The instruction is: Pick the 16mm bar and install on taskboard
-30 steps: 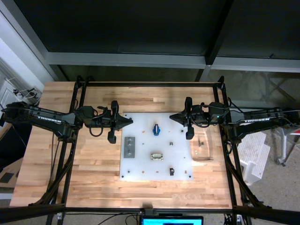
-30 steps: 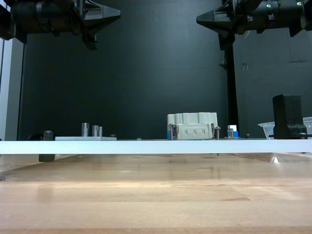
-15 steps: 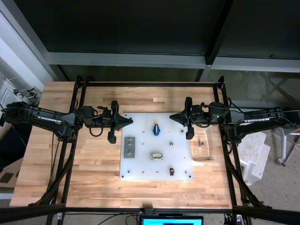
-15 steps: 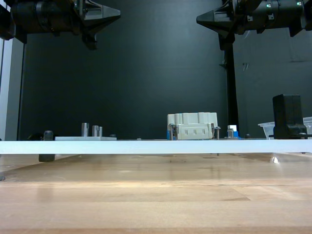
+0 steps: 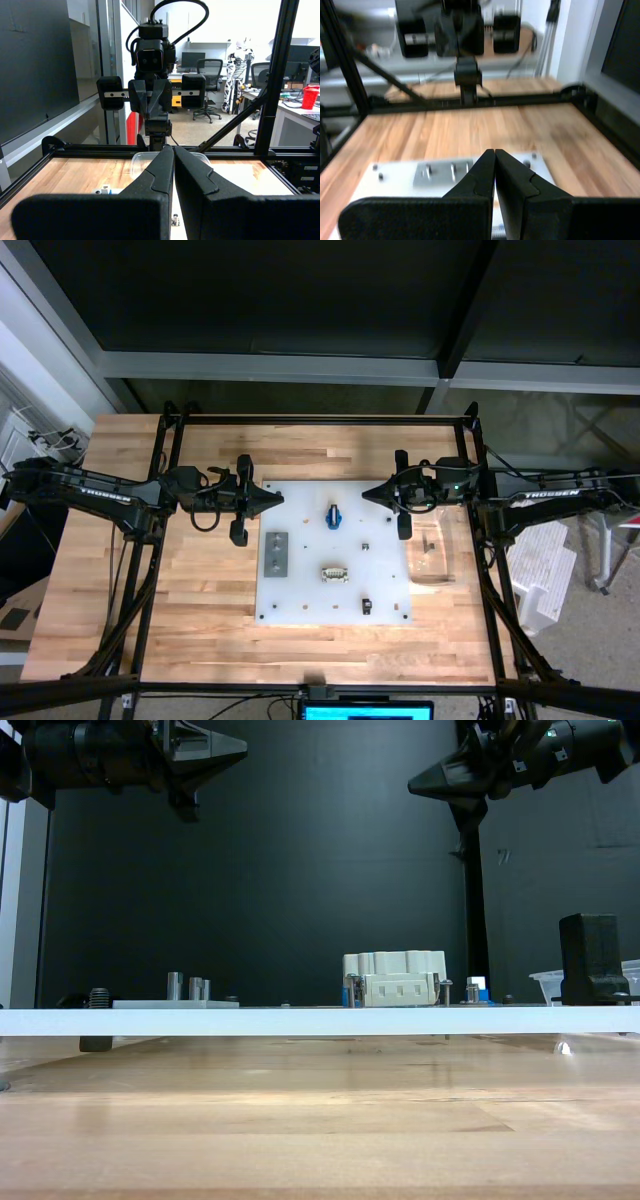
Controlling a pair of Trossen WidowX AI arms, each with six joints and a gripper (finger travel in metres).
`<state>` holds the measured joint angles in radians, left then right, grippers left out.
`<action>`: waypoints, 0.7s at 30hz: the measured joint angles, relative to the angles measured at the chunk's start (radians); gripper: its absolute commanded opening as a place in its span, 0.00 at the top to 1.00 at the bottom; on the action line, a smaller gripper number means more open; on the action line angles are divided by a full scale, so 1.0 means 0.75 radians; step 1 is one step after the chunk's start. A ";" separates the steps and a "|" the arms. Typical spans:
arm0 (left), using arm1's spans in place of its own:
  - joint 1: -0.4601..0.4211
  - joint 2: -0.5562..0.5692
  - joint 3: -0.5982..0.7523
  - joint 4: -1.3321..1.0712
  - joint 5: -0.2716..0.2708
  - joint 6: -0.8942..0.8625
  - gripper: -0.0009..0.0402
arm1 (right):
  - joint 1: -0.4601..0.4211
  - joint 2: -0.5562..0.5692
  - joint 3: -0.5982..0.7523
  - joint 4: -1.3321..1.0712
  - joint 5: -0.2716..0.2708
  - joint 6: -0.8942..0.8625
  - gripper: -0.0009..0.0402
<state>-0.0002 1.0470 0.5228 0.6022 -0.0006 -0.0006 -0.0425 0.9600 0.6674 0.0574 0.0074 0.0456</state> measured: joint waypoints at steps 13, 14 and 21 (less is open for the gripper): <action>0.000 -0.001 -0.001 0.000 0.000 0.001 0.98 | 0.006 0.000 0.256 -0.775 0.000 0.012 0.98; 0.000 -0.001 0.000 0.000 0.000 0.001 0.98 | 0.007 0.000 0.272 -0.831 0.000 0.011 0.98; 0.000 -0.001 0.000 0.000 0.000 0.001 0.98 | 0.012 0.000 0.320 -1.123 0.000 0.005 0.98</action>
<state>-0.0002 1.0466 0.5228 0.6022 -0.0006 -0.0002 -0.0334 0.9600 0.9073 -0.7849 0.0074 0.0494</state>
